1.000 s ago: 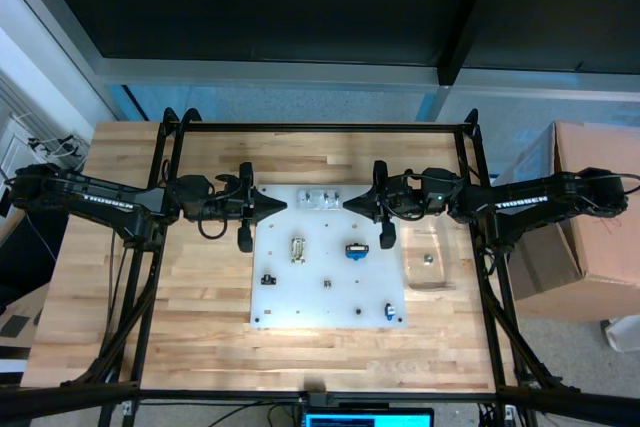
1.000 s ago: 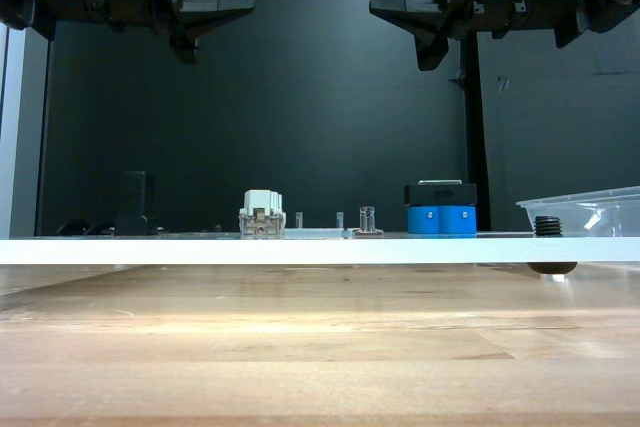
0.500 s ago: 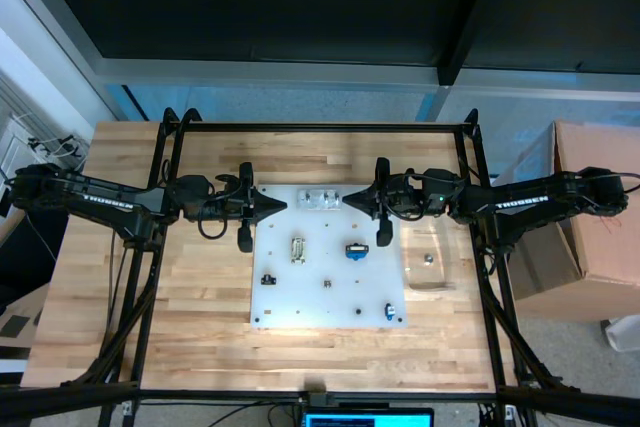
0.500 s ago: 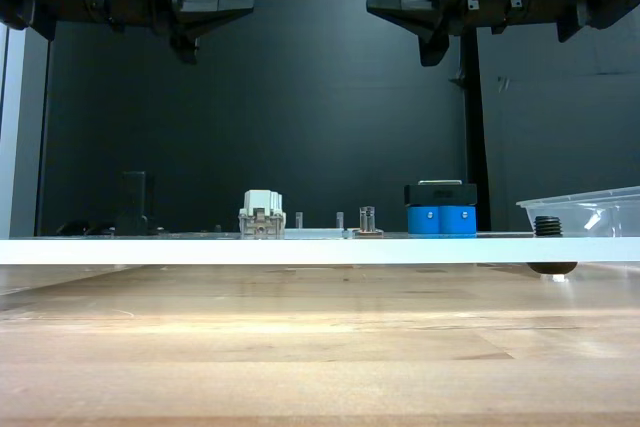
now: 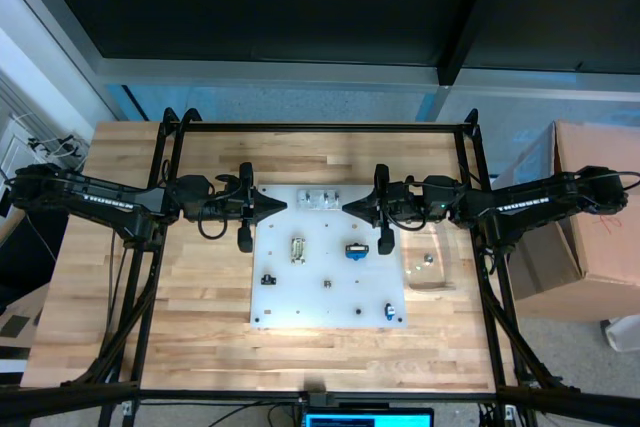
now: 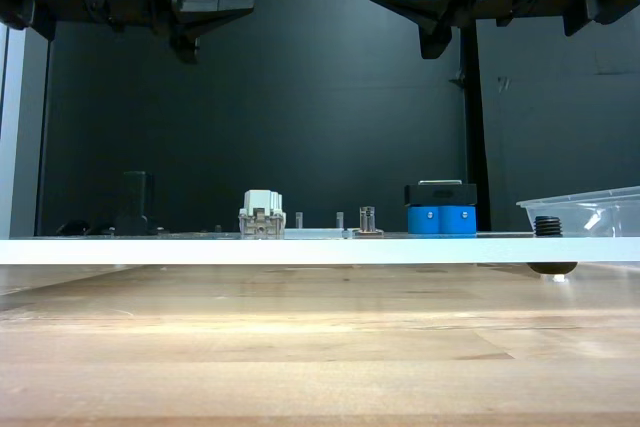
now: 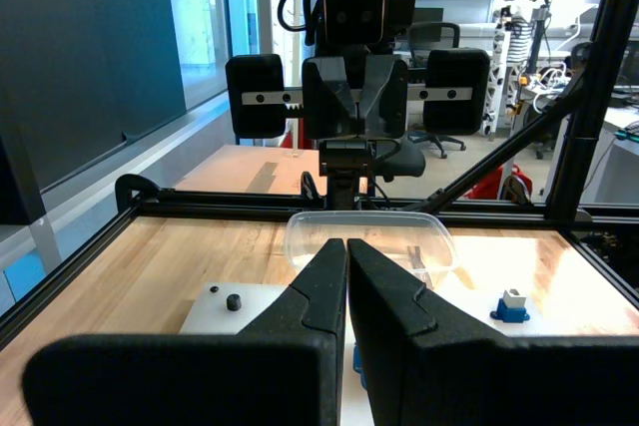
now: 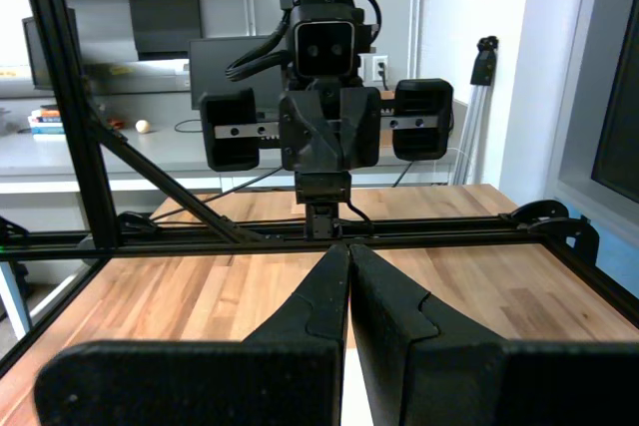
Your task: Unfasten the M12 nut and place it in the container
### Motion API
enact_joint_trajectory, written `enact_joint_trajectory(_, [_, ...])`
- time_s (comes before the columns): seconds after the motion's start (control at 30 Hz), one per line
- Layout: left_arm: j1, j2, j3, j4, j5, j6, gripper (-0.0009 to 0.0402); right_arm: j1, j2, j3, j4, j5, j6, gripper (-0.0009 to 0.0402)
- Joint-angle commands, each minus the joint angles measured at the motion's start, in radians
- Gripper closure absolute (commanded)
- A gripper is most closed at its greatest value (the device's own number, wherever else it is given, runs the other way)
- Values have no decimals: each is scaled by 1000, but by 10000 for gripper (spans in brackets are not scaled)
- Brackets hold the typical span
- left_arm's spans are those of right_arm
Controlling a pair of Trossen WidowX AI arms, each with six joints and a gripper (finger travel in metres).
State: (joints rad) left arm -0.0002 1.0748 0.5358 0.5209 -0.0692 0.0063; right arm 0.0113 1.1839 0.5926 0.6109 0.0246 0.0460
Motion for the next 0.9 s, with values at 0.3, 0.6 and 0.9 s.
enact_joint_trajectory(0.3, [0,0,0,0,0,0,393,2,1,1,-1,2,1,393])
enact_joint_trajectory(0.6, [0,0,0,0,0,0,393,2,1,1,-1,2,-2,393])
enact_joint_trajectory(0.9, [0,0,0,0,0,0,393,2,0,1,-32,2,-2,393])
